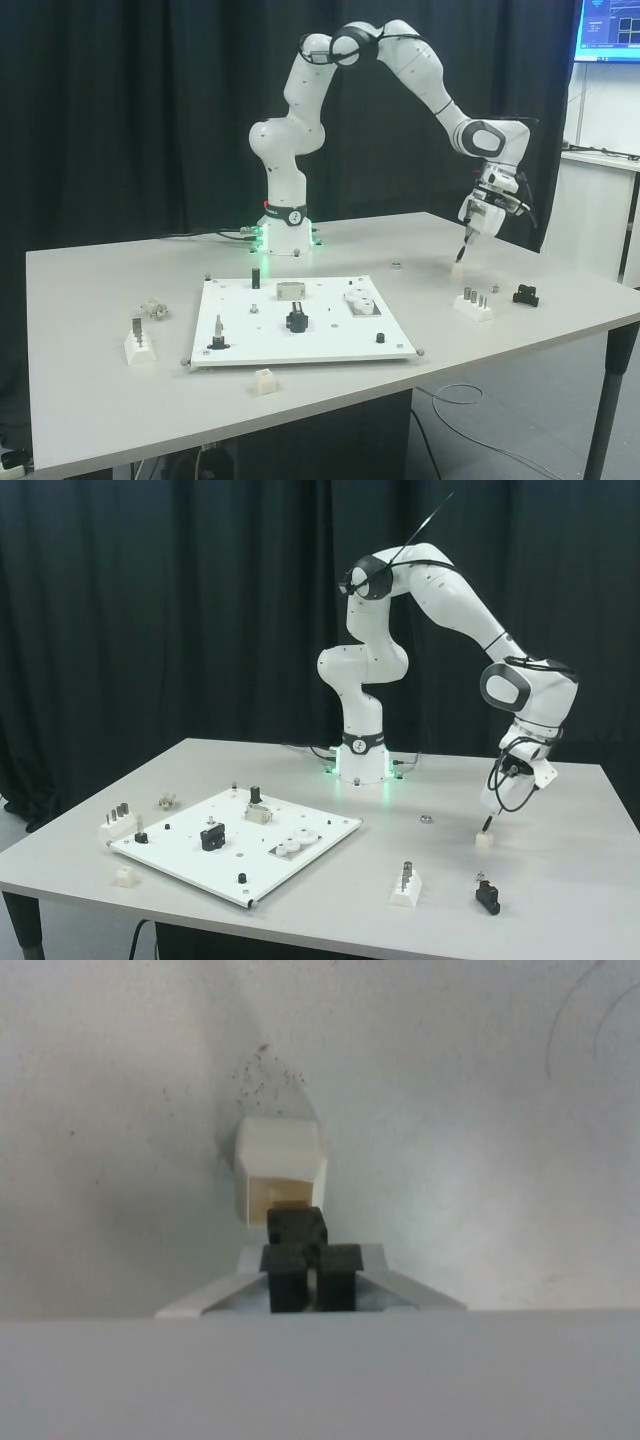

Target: Place USB.

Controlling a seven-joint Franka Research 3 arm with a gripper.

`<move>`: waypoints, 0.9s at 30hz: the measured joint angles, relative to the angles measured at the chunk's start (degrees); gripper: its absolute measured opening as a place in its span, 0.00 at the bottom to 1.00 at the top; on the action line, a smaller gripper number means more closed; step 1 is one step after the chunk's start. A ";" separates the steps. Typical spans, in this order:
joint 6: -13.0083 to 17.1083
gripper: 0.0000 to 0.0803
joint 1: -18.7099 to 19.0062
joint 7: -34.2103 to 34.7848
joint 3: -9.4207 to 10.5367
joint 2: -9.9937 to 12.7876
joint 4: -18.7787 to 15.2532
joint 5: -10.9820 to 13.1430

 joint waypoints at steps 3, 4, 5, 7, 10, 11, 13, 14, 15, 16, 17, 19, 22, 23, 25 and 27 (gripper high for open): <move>0.24 0.02 0.00 0.00 -0.03 0.30 0.00 0.00; 0.34 0.02 0.00 0.00 -0.03 0.43 0.00 0.00; 0.41 0.02 0.00 0.00 -0.03 0.52 0.00 0.00; 0.55 0.02 0.02 0.00 -0.05 0.75 0.00 0.00; 0.68 0.02 0.12 0.00 -0.13 1.05 0.00 0.00; 0.70 0.02 0.15 0.00 -0.16 1.12 0.00 0.00; 0.73 0.02 0.24 0.00 -0.26 1.26 0.00 0.00; 0.74 0.02 0.30 0.00 -0.32 1.35 0.00 0.00; 0.76 0.02 0.34 0.00 -0.37 1.43 0.00 0.00; 0.77 0.02 0.37 0.00 -0.41 1.51 0.00 0.00; 0.79 0.02 0.38 0.00 -0.44 1.59 0.00 0.00; 0.83 0.02 0.40 0.00 -0.51 1.78 0.00 0.00; 0.96 0.02 0.43 0.08 -0.64 2.03 0.00 0.01; 1.04 0.02 0.44 0.15 -0.71 2.11 0.00 0.03; 1.27 0.02 0.46 0.24 -0.84 2.27 0.00 0.10; 1.47 0.02 0.47 0.25 -0.97 2.39 0.00 0.21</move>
